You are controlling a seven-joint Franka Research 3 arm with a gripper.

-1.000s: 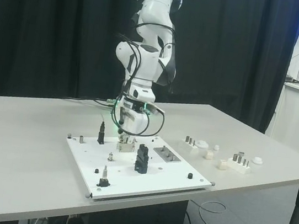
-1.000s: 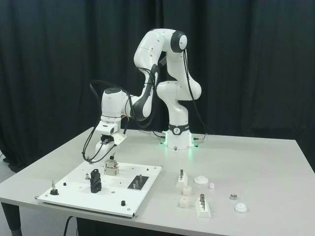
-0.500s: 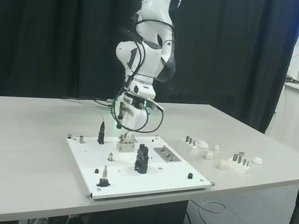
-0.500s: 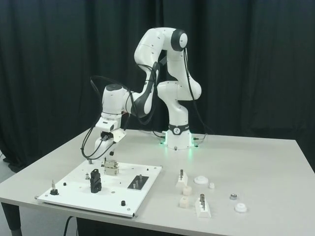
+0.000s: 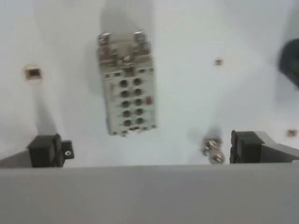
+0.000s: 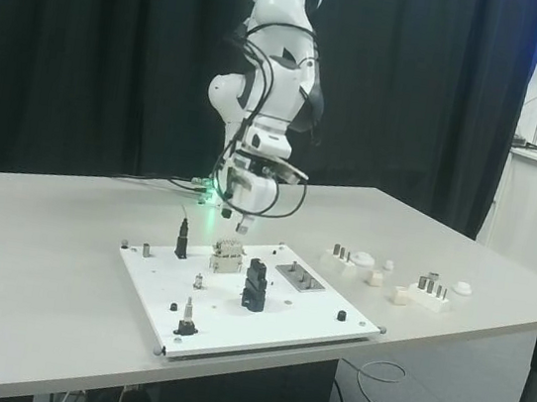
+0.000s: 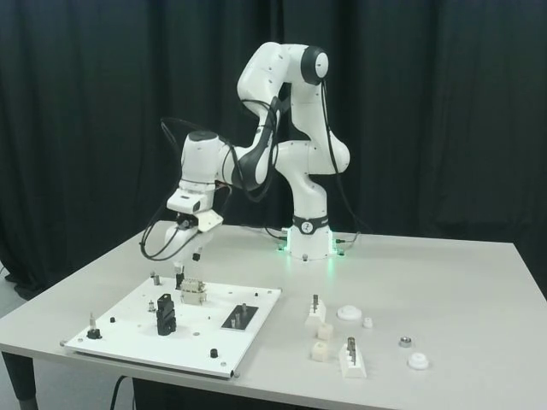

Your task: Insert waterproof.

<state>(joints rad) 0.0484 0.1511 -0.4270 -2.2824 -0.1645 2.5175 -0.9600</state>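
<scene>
Between and beneath the gripper, in the wrist view, the grey rectangular multi-pin waterproof connector is seen standing on the flat white assembly board, free of both black fingertips. The fingers are spread wide, well clear of the connector on either side, and nothing is held between them.

Compared with a second ago, when the fingers were down at the connector on the board, the gripper has been lifted away and is now hung above it, as the room views show. The connector has been left seated on the board, and it appears not to have been carried up with the hand. From this it is judged that the insertion has probably been completed and the part released; whether it is pressed fully home cannot be told from these views.

Just beside one fingertip, a small metal stud is seen on the board. Farther from the fingers, a black upright block and a grey slotted plate are mounted on the same board. Well beyond, small white blocks with grey pins are laid on the grey table.
</scene>
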